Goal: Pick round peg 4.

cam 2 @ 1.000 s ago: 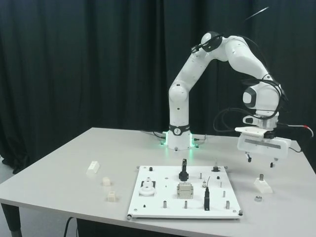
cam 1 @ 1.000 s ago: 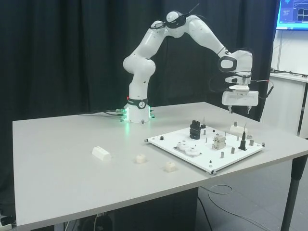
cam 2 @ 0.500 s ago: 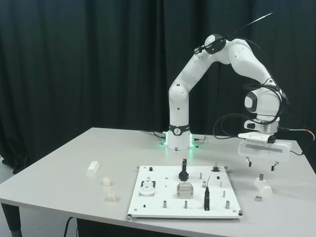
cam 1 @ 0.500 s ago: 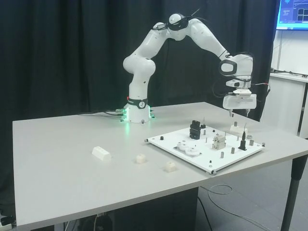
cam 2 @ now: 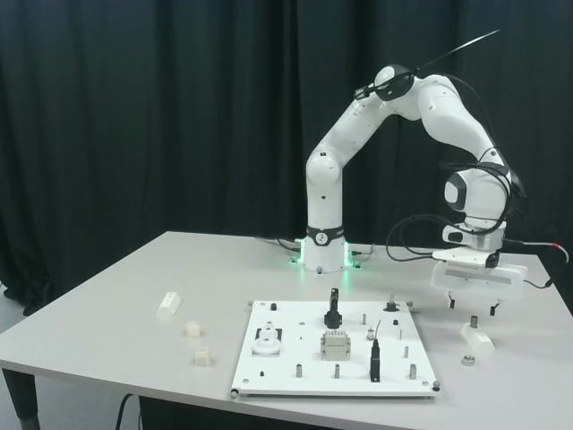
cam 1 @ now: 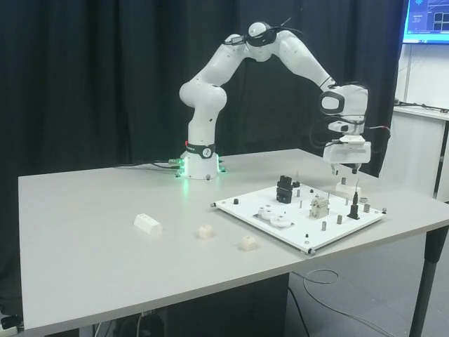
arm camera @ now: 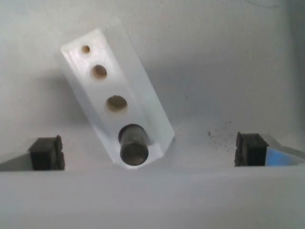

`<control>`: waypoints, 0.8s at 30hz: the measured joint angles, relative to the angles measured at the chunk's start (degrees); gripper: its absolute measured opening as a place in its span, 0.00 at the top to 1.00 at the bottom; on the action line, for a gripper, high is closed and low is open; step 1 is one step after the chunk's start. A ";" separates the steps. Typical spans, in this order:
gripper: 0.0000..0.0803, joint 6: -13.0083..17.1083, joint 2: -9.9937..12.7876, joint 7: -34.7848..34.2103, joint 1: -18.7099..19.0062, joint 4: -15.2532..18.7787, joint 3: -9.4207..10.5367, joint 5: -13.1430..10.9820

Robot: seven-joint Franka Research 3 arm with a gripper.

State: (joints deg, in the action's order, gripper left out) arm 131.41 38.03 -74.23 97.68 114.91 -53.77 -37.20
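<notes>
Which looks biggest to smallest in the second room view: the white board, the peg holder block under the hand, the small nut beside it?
1. white board
2. peg holder block
3. small nut
All sit at similar depth, so the order is safe.

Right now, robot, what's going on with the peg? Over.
Gripper open, jaws wide either side of white holder block. Round peg upright in block's end hole, untouched. Other three holes empty. Nothing in the way.

Robotics lab, black curtains (cam 2: 179, 116), white arm (cam 2: 358, 134) bolted to grey table (cam 1: 84, 232)
</notes>
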 joint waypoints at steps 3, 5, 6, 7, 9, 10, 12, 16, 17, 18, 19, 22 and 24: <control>0.00 -0.04 0.57 0.41 -0.02 0.00 0.35 -0.75; 0.00 -0.04 0.91 0.99 -0.02 0.00 0.60 -1.09; 0.00 -0.04 1.05 1.31 -0.02 0.00 0.72 -1.28; 0.00 -0.04 1.21 1.70 -0.01 0.00 0.84 -1.59; 0.00 -0.03 1.48 2.28 -0.01 0.00 1.03 -2.20; 0.00 -0.01 1.61 2.49 -0.01 0.00 1.10 -2.56; 0.00 0.05 1.82 2.91 -0.01 0.00 1.19 -3.13; 0.00 0.23 2.04 3.80 -0.02 0.00 1.26 -3.65; 0.00 0.27 2.05 3.98 -0.02 0.00 1.26 -3.69; 0.00 0.32 2.05 4.18 -0.03 0.00 1.26 -3.70; 0.00 0.37 2.05 4.41 -0.04 0.00 1.26 -3.71; 0.00 0.44 2.05 5.13 -0.10 0.00 1.26 -3.72; 0.00 0.44 2.05 5.58 -0.15 0.00 1.26 -3.73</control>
State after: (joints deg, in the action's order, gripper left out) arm 131.85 40.08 -68.66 97.53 114.92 -52.52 -40.94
